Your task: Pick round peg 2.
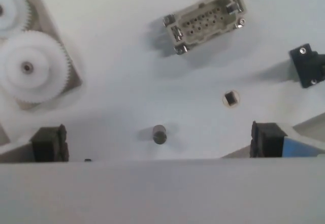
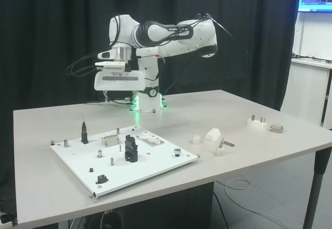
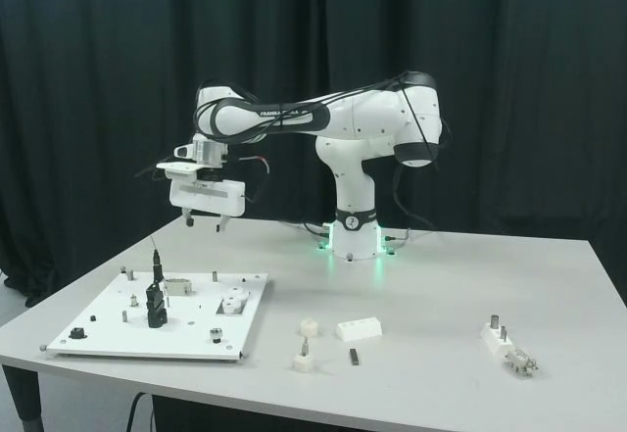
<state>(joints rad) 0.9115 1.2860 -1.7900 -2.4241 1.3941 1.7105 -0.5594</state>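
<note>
A short grey round peg stands upright on the white board, centred between my two black fingertips in the wrist view. My gripper is open and holds nothing. In both room views the gripper hangs high above the back part of the board. The peg under it looks to be the small one by the back edge, well below the fingers.
Around the peg on the board are a grey multi-pin connector, two white gears, a black part and a small square socket. A black block and other pegs stand further forward. Loose white parts lie off the board.
</note>
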